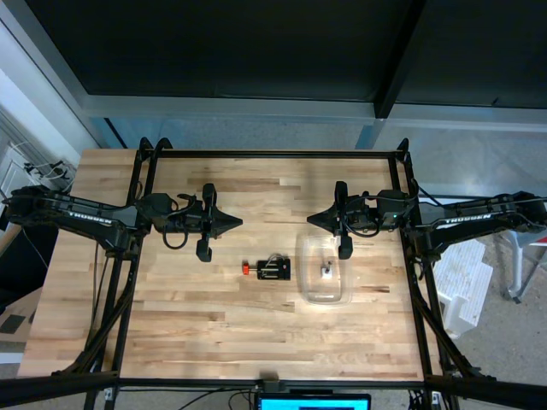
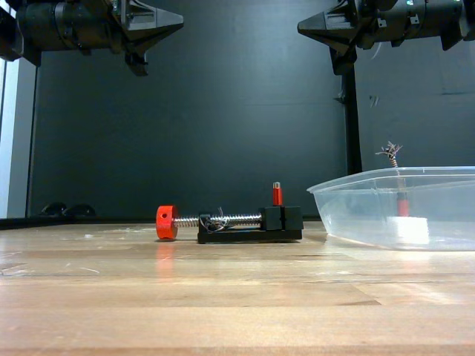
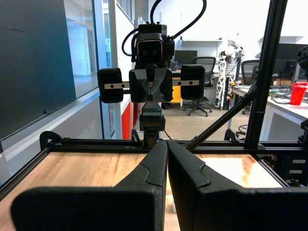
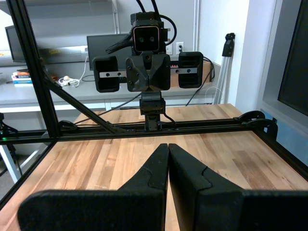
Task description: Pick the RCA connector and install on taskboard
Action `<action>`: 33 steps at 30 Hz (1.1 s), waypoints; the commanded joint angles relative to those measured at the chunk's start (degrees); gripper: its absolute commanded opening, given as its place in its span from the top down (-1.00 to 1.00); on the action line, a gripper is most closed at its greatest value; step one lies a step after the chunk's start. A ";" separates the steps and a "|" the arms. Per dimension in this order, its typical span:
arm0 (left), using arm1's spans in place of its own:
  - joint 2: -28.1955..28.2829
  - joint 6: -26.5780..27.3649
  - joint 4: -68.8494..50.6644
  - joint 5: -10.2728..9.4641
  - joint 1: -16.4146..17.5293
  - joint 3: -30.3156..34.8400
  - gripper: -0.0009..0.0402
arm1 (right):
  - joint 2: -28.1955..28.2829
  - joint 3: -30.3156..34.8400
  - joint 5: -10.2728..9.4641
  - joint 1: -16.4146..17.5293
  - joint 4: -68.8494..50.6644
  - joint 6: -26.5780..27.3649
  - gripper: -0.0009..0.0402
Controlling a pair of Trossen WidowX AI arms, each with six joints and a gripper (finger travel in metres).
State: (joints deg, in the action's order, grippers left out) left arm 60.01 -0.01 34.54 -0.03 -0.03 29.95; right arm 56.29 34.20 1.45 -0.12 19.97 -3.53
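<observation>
The taskboard (image 1: 273,270) is a small black block with a red knob (image 1: 245,269) at its left end, lying mid-table; the low view shows the taskboard (image 2: 252,225) with a spring and a short red post. The RCA connector (image 1: 326,272) is a tiny silvery piece standing inside the clear tray (image 1: 304,290), right of the board. My left gripper (image 1: 238,223) hovers high, behind and left of the board, shut and holding nothing. My right gripper (image 1: 310,218) hovers high behind the tray, shut and holding nothing. Both point at each other, with fingers pressed together in the left gripper (image 3: 167,142) and right gripper (image 4: 168,146) wrist views.
A black metal frame (image 1: 273,155) runs round the table's back and sides. In the low view the clear tray (image 2: 349,211) stands right of the board. A screen edge (image 1: 313,401) shows at the table's near edge.
</observation>
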 commanded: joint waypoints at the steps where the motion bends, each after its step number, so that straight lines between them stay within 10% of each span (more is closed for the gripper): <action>1: 0.00 0.02 0.00 0.00 0.02 0.00 0.96 | 0.11 0.02 0.00 0.02 -0.04 -0.04 0.96; 16: 0.00 0.02 0.00 0.00 0.02 0.00 0.96 | -0.44 0.04 -0.02 0.04 -3.06 -1.55 0.96; 33: 0.00 0.00 0.00 0.00 0.04 0.00 0.96 | -1.01 14.62 0.52 3.58 -46.51 -2.32 0.96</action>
State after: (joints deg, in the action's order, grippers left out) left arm 60.01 0.01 34.54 -0.05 -0.01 29.95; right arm 55.13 48.10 1.91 3.14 -24.01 -5.41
